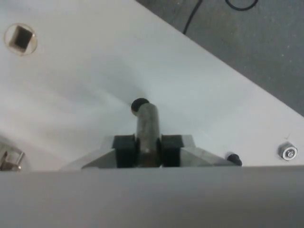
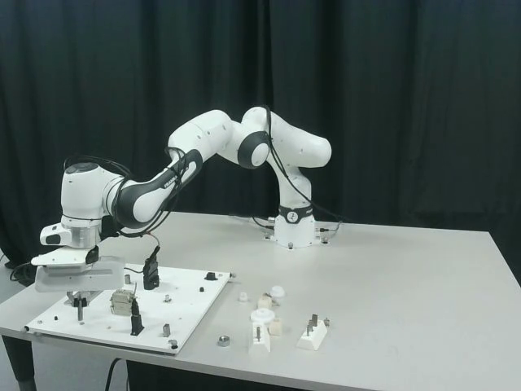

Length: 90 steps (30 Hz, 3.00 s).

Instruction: Insert round peg 3.

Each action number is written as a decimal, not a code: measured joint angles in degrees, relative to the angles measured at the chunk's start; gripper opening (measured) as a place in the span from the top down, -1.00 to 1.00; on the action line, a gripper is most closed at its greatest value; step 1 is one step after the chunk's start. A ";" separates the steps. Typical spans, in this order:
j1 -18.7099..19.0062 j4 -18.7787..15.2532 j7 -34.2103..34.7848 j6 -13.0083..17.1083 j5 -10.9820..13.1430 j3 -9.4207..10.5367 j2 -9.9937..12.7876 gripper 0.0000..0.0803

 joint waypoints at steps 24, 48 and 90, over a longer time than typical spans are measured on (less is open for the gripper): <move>-0.05 1.01 0.03 0.03 0.03 -0.03 1.04 0.73; -0.05 1.09 0.02 -0.21 0.03 -0.07 1.27 0.73; -0.04 1.62 -0.73 -0.74 0.03 -0.12 1.75 0.73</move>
